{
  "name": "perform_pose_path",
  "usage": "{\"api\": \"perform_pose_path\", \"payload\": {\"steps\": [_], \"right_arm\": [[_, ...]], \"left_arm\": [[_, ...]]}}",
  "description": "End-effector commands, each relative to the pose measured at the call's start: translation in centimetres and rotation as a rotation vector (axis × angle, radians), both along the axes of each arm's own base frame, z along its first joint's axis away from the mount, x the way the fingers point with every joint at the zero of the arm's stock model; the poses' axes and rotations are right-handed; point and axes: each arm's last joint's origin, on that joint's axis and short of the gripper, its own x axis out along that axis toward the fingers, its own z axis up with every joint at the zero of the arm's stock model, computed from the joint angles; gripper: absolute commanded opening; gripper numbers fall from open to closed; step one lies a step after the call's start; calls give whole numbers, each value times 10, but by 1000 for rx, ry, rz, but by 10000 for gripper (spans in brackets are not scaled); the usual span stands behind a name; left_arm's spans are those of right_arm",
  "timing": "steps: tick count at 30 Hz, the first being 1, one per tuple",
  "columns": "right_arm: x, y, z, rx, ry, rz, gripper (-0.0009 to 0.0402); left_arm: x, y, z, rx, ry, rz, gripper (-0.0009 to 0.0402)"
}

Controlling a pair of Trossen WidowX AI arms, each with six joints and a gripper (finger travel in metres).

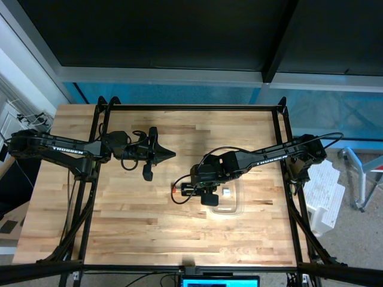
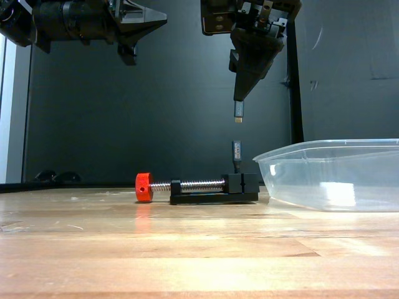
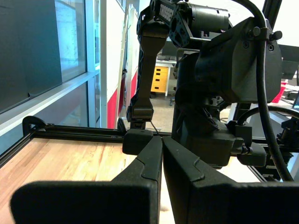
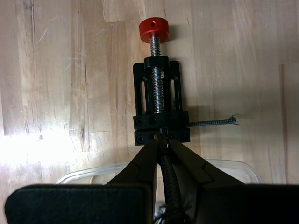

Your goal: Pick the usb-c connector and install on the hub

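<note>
Step in hand: alignment before insertion. The right gripper (image 2: 239, 96) hangs above the vise (image 2: 215, 185), fingers pinching the usb-c connector (image 2: 239, 111) plug-down, clear of the hub (image 2: 236, 152), apparently the upright piece clamped there. Next move: a straight, aligned descent. The left gripper (image 2: 156, 22) hovers high at the left, fingers together, empty.

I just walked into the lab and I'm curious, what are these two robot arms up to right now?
The right gripper holds the usb-c connector pointing straight down. The connector is above the hub and clear of it, not yet plugged in. The hub stands clamped upright in a small vise beside a clear plastic container. The left gripper hangs raised off to the left, shut and empty.
</note>
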Motion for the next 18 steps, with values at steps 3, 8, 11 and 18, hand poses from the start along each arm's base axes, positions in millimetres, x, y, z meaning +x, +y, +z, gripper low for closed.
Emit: {"api": "perform_pose_path", "payload": {"steps": [3,8,11,18], "right_arm": [[0,0,0,-4,0,12,0],[0,0,-1,-53,7,134,0],[0,-1,-2,-64,16,165,0],[6,1,-10,-47,34,220,0]], "left_arm": [[0,0,0,0,0,0,0],[0,0,0,0,0,0,0],[0,0,0,0,0,0,0],[0,0,0,0,0,0,0]]}}
